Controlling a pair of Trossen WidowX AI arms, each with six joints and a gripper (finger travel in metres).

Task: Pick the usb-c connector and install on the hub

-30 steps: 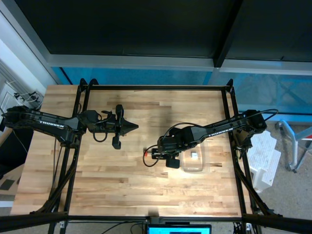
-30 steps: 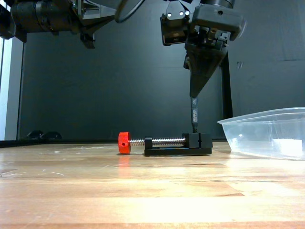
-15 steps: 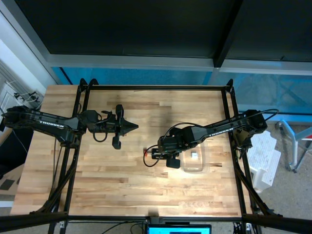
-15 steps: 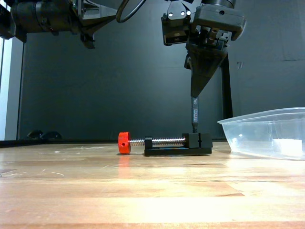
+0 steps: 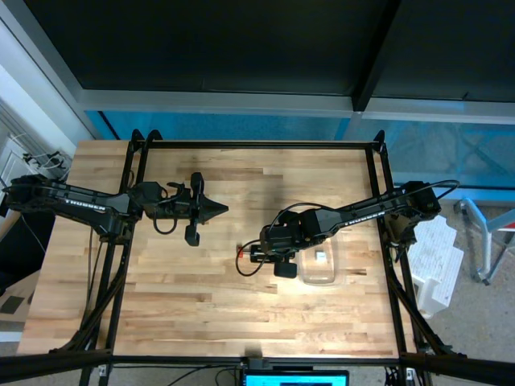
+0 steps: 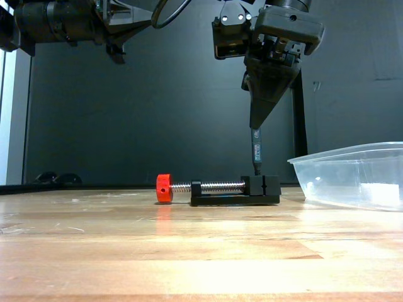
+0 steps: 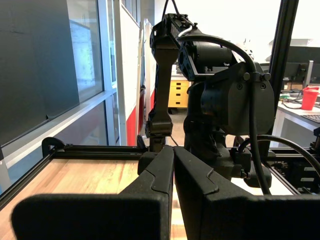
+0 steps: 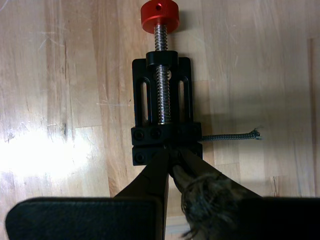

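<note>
The hub (image 6: 234,189) lies flat on the table, a black block with a silver screw and a red knob (image 6: 164,187) at its left end. My right gripper (image 6: 255,129) hangs point-down over the block's right end, shut on the usb-c connector (image 6: 256,152). That dark plug stands upright and its lower tip reaches the top of the hub. In the right wrist view the hub (image 8: 162,107) lies just past the right gripper (image 8: 171,159), and the fingers hide the plug. A grey braided cable end (image 8: 231,136) sticks out sideways. My left gripper (image 5: 216,209) hovers shut, far off to the left.
A clear plastic tray (image 6: 352,165) stands right of the hub, with a small pale grey square piece (image 5: 320,256) inside. Black frame rails (image 5: 129,241) run along the table's sides. The left gripper (image 7: 174,160) faces the right arm.
The right gripper with the plug shifted a hair right, then back left, staying at the hub's right end. The left arm has not moved.
</note>
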